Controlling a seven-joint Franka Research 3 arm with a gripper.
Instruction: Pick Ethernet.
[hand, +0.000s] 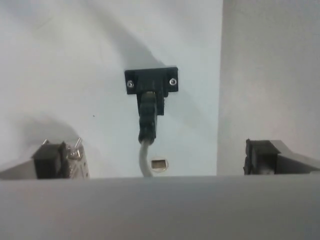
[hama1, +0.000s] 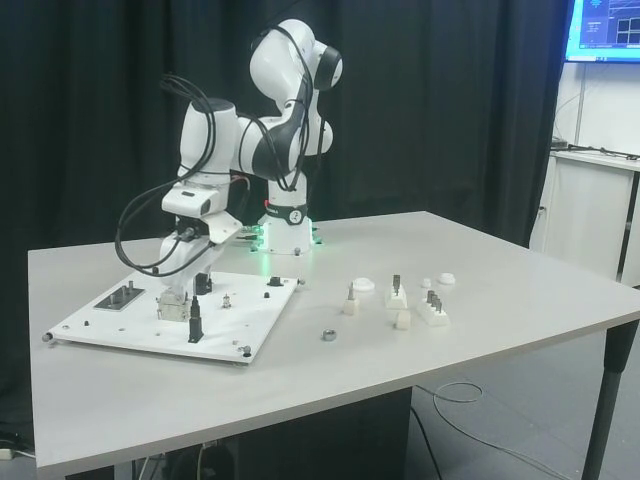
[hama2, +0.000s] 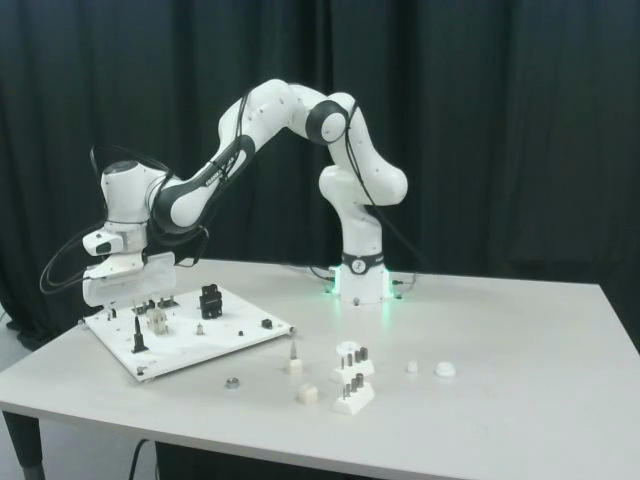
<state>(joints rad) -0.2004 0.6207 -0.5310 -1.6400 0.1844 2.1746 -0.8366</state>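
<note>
Gripper (hand: 155, 160): fingers spread, empty, seemingly above plug (hand: 148, 117) in socket (hand: 151, 81) on board (hama1: 140, 330). Risk: misaligned descent strikes socket, snags cable (hand: 144, 160).

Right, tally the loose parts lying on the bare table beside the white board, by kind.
White blocks holding pegs: 3
Plain white cube: 1
Round white pieces: 3
Grey ring: 1
Total: 8, as counted in the first room view.
</note>
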